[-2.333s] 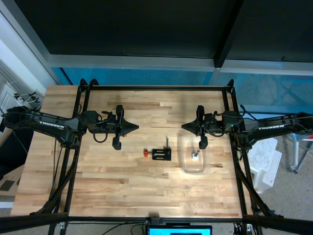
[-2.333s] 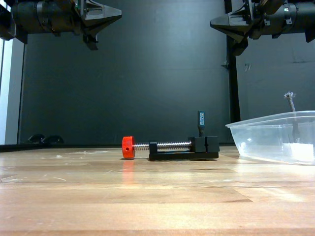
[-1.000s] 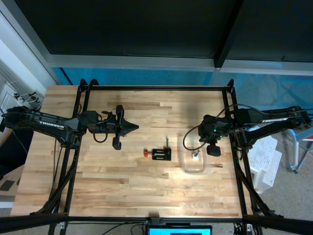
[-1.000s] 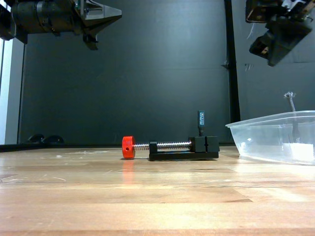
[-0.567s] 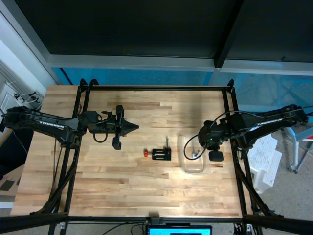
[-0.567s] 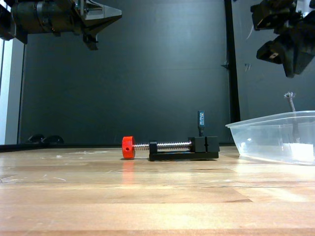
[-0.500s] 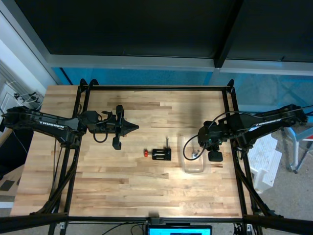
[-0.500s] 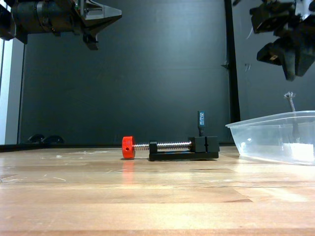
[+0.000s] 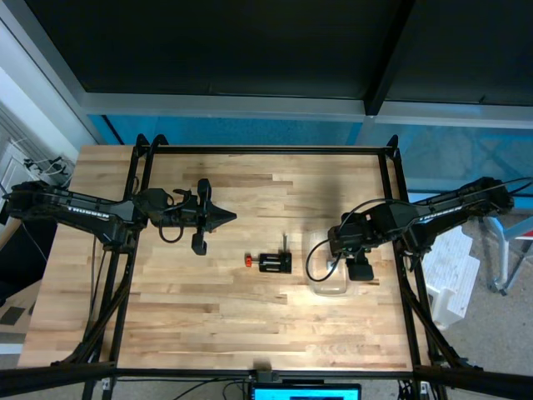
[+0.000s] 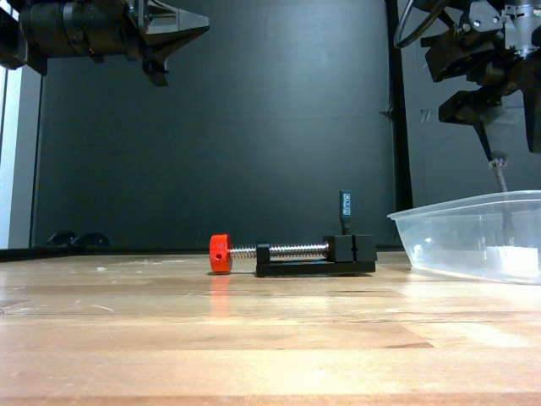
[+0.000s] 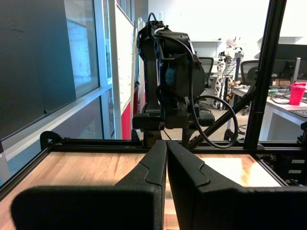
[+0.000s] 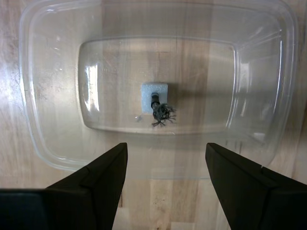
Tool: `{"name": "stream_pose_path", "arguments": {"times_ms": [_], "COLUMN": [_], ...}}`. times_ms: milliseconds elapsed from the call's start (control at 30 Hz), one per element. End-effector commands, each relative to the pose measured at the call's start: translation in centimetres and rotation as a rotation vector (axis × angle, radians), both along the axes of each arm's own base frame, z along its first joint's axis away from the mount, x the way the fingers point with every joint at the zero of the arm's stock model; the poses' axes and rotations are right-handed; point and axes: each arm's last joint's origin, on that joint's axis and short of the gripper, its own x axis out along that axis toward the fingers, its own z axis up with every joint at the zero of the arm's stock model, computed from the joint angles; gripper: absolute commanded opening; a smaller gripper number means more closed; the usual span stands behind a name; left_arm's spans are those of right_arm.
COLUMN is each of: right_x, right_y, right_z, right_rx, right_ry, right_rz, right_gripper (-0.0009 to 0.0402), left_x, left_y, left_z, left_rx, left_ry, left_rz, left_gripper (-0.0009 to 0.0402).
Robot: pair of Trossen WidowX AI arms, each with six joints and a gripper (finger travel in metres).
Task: Pick the usb-c connector and install on the hub
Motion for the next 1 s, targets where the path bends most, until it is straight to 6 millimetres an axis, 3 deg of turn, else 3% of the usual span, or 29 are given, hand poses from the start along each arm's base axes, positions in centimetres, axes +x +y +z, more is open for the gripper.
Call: {"name": "stream_pose_path", "arguments": {"times_ms": [33,367,1000], "right_x": [0.3,0.8,-0.1], "right_y": [0.3,1.1,1.5], "right_z": [-0.5,-2.5,-5.7], "right_rx": [-0.004,-0.031,-0.042], "right_ry": [0.015,0.022,0.011], "right_rz": [0.006,0.013,0.004], "right_gripper": [0.024,0.0253,0.0251], "left_x": [0.0,0.0,0.0], "left_y": [0.0,0.0,0.0], "left_z": [0.0,0.0,0.0], "left_rx": [0.0,0.0,0.0], "left_ry": [0.0,0.0,0.0], "left_rz": [0.0,0.0,0.0], "left_gripper": [0.0,0.0,0.0]}}
